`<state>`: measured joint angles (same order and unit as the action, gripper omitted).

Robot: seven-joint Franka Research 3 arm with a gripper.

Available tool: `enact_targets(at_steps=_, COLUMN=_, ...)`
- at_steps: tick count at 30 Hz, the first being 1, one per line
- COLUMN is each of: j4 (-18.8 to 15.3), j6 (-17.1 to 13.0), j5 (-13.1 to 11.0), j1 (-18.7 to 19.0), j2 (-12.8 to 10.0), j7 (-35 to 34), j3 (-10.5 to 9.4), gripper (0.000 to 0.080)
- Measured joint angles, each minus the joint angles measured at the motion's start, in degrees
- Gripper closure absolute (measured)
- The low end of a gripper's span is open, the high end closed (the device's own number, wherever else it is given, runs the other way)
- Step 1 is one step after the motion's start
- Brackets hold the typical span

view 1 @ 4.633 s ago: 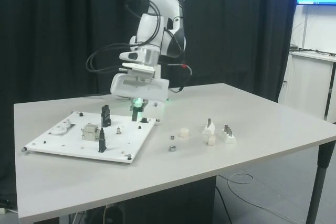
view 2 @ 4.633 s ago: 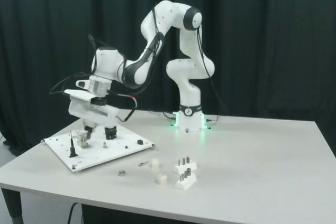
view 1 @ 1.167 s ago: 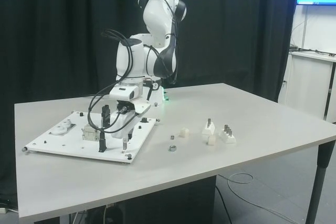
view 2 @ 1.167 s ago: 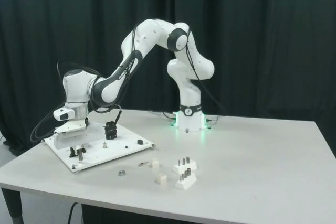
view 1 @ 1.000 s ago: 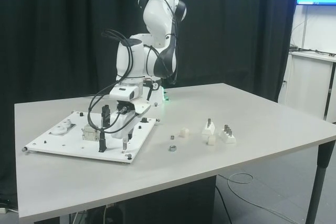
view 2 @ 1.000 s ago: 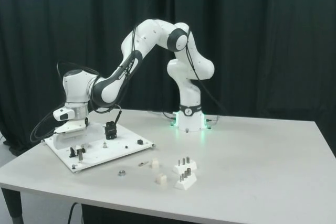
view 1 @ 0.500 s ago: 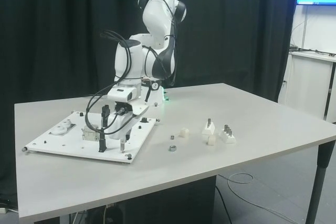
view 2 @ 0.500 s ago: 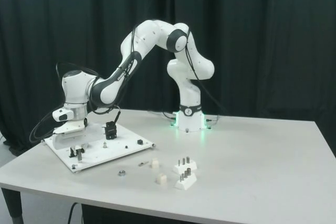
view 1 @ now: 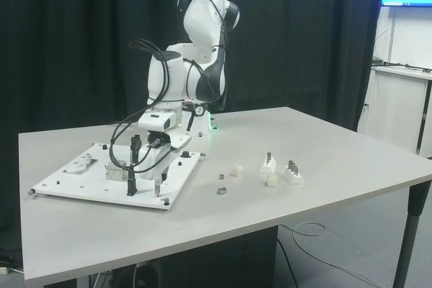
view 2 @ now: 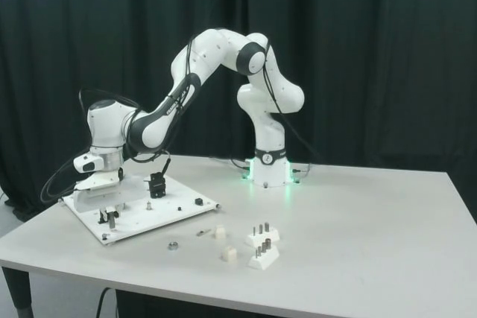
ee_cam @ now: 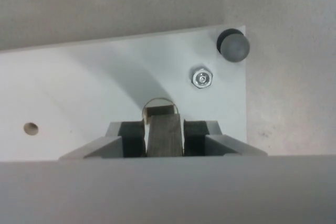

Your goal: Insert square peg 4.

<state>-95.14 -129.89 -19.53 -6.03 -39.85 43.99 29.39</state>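
Note:
In the wrist view my gripper [ee_cam: 164,136] is shut on a grey square peg [ee_cam: 164,135], whose lower end stands at a round hole in the white board [ee_cam: 79,87]. A hex nut [ee_cam: 201,78] and a black corner foot [ee_cam: 233,45] lie just past it, at the board's corner. From the first room camera the gripper [view 1: 158,175] hangs low over the near corner of the board [view 1: 74,183], the peg [view 1: 157,183] upright between the fingers. The second room view shows the gripper [view 2: 110,215] at the board's near-left corner [view 2: 138,225].
The board carries black fixtures [view 1: 136,148], a grey block [view 1: 117,170] and a white round part [view 1: 77,165]. Off the board lie a small nut [view 1: 221,190], white cubes [view 1: 236,169] and two white holders with pegs [view 1: 291,172]. The green-lit arm base [view 2: 269,171] stands behind.
Since 4.6 s ago the arm swung from the board's far side down to its near corner. Over the last second the gripper shifted slightly, holding the peg throughout.

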Motion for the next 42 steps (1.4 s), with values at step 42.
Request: enact_targets(at_steps=42, j4=1.31, j6=1.08, j5=0.00, j1=-0.14, j2=-1.51, j7=0.00, j3=0.07, gripper=0.0649)
